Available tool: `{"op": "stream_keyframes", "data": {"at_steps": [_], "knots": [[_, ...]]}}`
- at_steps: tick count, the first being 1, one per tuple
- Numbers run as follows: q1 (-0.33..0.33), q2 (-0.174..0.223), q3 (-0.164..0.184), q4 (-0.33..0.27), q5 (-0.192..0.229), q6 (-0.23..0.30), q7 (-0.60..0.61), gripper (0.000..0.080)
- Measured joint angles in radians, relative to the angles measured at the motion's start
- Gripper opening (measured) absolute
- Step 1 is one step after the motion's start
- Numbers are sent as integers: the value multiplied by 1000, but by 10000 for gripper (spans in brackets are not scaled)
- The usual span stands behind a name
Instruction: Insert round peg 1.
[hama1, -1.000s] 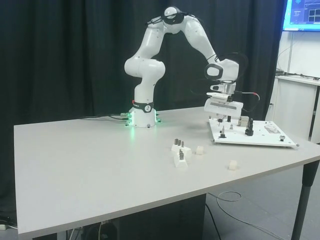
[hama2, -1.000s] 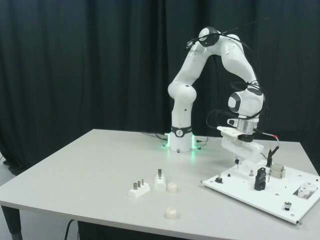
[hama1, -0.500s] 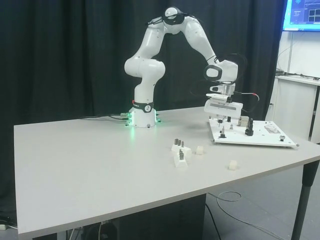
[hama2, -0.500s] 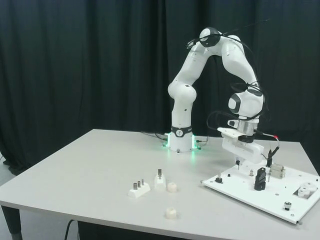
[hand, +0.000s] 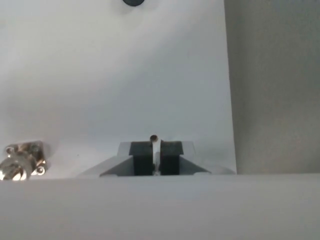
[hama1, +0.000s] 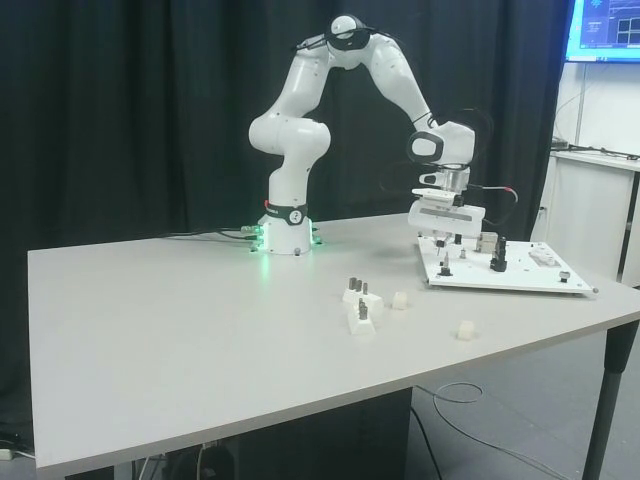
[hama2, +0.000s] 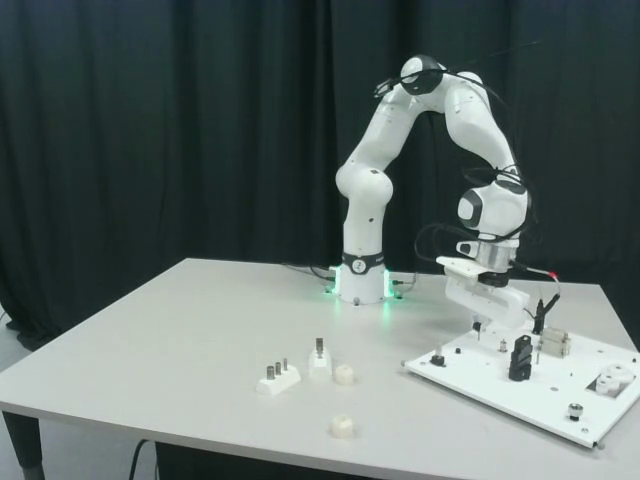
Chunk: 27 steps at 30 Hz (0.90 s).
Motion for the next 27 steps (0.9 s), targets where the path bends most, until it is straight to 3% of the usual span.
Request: {"op": "stream_keyframes", "data": {"at_steps": [27], "knots": [[6, -7, 6, 6, 1, -16, -2, 27]]}}
